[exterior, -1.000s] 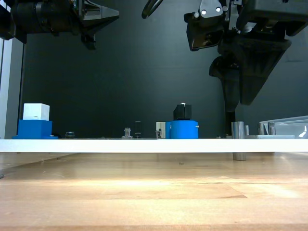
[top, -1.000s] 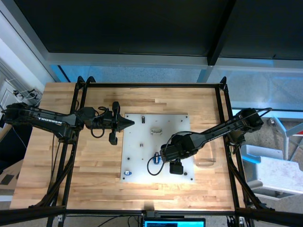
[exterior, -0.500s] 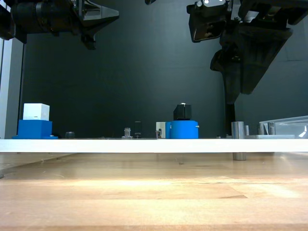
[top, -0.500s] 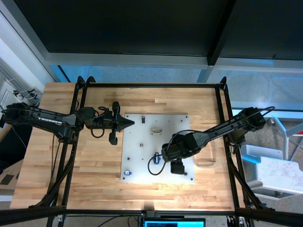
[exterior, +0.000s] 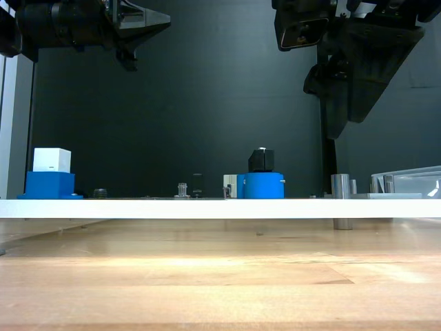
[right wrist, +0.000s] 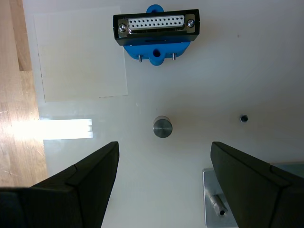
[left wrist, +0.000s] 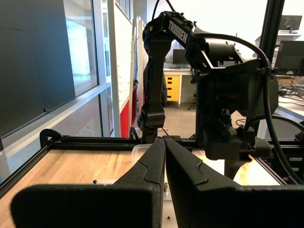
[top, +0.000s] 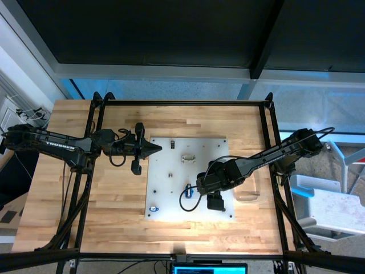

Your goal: Pick the 16mm cylinder and place it in the taskboard

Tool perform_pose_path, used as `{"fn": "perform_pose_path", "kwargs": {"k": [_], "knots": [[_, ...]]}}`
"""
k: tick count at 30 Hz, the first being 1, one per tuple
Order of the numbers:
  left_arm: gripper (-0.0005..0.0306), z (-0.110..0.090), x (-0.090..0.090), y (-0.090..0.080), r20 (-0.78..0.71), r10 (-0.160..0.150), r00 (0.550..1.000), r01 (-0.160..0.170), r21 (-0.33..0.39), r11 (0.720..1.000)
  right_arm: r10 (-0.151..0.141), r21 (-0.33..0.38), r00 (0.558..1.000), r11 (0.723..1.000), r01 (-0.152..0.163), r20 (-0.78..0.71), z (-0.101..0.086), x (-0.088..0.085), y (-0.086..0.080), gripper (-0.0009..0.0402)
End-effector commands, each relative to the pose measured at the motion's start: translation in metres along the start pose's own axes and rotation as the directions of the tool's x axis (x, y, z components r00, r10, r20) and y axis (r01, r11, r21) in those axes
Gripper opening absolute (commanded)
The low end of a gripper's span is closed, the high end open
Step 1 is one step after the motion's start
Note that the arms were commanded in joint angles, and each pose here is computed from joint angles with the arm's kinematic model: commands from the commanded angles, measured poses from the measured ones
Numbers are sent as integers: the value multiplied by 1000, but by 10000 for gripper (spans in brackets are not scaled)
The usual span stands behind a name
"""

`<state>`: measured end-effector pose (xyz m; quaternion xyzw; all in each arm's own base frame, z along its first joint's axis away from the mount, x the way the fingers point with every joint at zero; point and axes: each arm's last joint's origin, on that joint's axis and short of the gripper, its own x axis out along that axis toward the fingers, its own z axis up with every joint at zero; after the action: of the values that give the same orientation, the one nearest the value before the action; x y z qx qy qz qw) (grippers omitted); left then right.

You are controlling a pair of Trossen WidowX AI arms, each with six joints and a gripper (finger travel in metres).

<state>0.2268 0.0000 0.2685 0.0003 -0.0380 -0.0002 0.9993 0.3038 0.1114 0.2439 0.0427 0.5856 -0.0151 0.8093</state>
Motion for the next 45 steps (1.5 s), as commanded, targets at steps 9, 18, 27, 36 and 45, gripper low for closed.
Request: {"fn": "perform_pose_path", "kwargs": {"k": [9, 18, 27, 36, 45], "knots": [[0, 0, 0, 0, 0, 0, 1000, 0, 0, 1000, 1, -3, 1000, 1000, -1, 1, 0, 0, 1, 271], [0, 0, 0, 0, 0, 0, 1000, 0, 0, 1000, 3, -5, 1000, 1000, -3, 2, 0, 0, 2, 271], [0, 0, 0, 0, 0, 0, 1000, 0, 0, 1000, 6, -6, 1000, 1000, -6, 8, 0, 0, 3, 271], [0, 0, 0, 0, 0, 0, 1000, 0, 0, 1000, 9, -6, 1000, 1000, -9, 14, 0, 0, 3, 271], [0, 0, 0, 0, 0, 0, 1000, 0, 0, 1000, 11, -8, 1000, 1000, -10, 14, 0, 0, 4, 271]]}}
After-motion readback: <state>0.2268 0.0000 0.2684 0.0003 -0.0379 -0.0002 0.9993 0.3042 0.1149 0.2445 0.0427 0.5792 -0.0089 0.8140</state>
